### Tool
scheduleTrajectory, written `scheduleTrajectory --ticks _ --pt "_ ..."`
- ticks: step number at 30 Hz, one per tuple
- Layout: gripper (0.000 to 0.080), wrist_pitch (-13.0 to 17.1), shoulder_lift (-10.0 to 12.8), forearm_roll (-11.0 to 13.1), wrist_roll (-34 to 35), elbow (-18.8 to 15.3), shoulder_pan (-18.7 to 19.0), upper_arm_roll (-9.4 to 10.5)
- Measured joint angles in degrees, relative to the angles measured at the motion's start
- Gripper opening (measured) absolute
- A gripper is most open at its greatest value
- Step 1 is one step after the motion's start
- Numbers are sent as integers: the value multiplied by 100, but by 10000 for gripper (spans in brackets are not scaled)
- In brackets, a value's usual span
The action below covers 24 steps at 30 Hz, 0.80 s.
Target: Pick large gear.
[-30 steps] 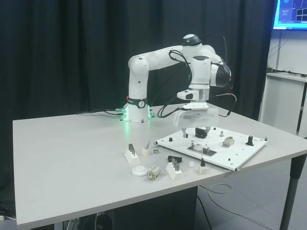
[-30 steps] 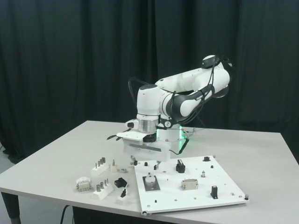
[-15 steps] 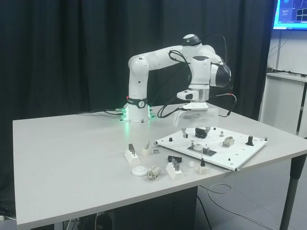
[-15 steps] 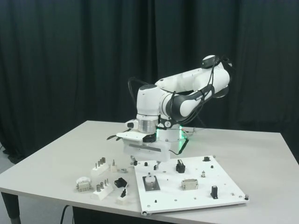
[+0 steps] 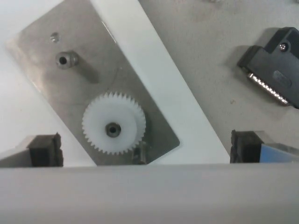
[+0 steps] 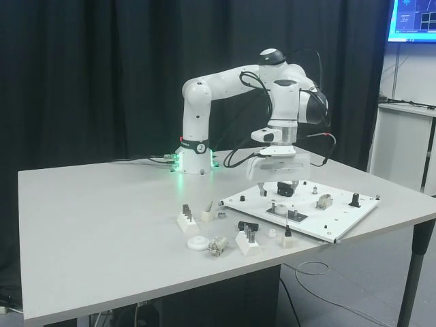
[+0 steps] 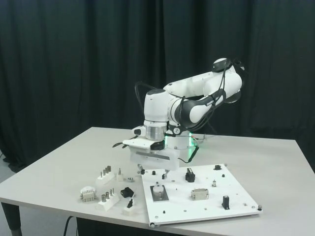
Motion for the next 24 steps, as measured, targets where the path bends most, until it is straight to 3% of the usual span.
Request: scheduleTrajectory --ticks 24 --pt "800 197 14 -31 -79 1 -200 0"
